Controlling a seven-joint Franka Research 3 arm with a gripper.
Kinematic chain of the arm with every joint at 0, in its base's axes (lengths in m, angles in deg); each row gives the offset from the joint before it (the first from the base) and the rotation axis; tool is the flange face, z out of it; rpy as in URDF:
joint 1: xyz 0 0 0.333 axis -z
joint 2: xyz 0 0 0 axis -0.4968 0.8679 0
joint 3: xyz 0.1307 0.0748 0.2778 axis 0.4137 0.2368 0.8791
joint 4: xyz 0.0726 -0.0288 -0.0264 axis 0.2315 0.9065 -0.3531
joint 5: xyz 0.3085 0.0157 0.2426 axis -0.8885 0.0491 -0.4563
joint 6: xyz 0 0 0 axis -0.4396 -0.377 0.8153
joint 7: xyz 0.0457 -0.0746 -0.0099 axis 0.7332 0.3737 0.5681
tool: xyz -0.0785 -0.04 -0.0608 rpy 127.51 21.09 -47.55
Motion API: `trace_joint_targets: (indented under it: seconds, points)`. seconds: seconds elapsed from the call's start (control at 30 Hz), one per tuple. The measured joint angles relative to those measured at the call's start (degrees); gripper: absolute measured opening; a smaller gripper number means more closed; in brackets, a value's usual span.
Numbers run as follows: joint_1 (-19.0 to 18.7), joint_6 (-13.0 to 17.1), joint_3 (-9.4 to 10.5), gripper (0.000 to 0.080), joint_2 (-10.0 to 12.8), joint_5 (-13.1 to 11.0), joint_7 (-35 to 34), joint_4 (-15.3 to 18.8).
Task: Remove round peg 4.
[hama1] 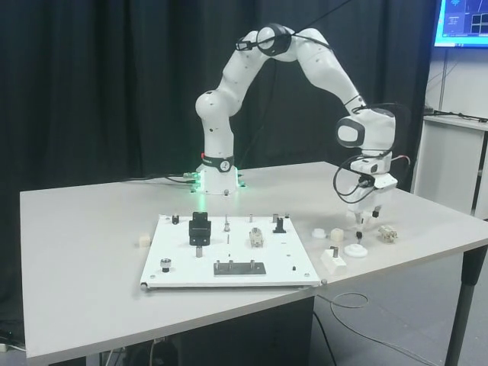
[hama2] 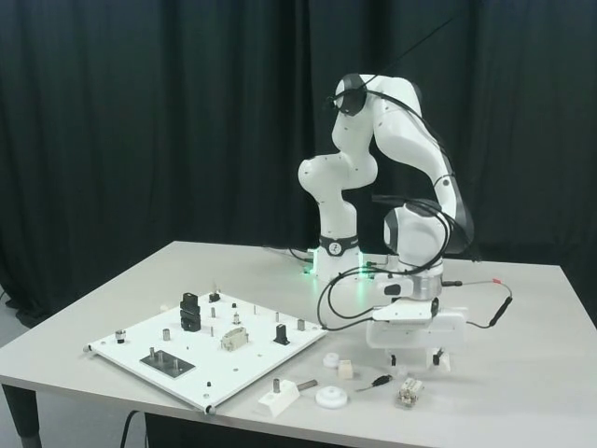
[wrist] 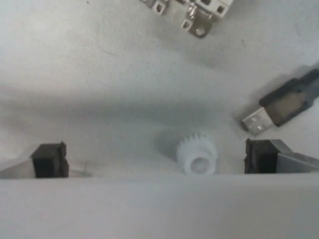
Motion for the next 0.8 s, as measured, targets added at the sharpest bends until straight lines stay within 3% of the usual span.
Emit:
trace_joint_targets:
  seconds: [0.47,0.8]
  points:
    - [0.0,-4.6,-1.42,0.0799,-4.2,1.9,0.0,0.1]
    - [0.0,-5.8,-1.77,0.08,-5.5,3.0,0.3,0.1]
